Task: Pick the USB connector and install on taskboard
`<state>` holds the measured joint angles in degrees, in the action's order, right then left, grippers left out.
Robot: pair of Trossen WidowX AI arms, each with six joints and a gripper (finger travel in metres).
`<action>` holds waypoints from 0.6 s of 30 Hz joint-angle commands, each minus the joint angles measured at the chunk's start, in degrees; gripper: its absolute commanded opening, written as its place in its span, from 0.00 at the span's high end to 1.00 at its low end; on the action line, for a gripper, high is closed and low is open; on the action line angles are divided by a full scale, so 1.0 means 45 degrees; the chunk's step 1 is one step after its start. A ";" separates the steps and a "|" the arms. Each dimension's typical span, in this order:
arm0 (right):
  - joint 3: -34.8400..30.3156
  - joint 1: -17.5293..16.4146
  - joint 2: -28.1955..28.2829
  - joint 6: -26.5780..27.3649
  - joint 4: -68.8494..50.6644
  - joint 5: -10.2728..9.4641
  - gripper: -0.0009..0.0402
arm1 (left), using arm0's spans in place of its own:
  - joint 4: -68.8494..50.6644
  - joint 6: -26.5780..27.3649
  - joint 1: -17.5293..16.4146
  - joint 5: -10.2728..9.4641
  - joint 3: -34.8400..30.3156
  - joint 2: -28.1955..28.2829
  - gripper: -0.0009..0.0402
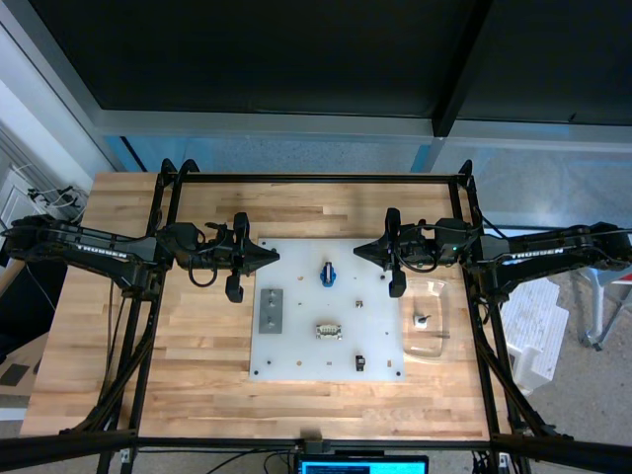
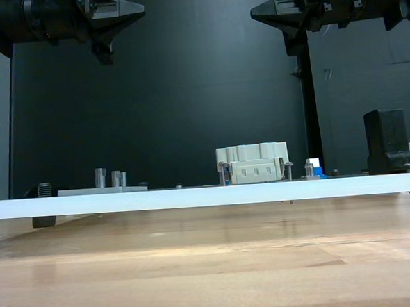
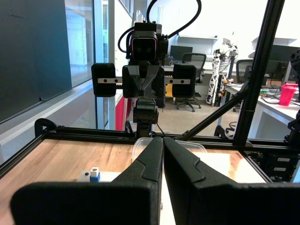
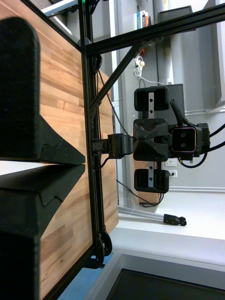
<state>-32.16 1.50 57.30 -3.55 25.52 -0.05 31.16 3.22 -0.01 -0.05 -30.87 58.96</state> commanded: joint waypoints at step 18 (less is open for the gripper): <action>-0.0957 -0.0112 -0.0253 -0.0675 -0.3876 0.0481 0.98 | 0.0005 0.0000 0.0005 0.0000 -0.0005 0.0000 0.98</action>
<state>-35.42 1.26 56.47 -6.55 11.20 2.15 31.16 3.22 0.01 -0.08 -30.87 58.94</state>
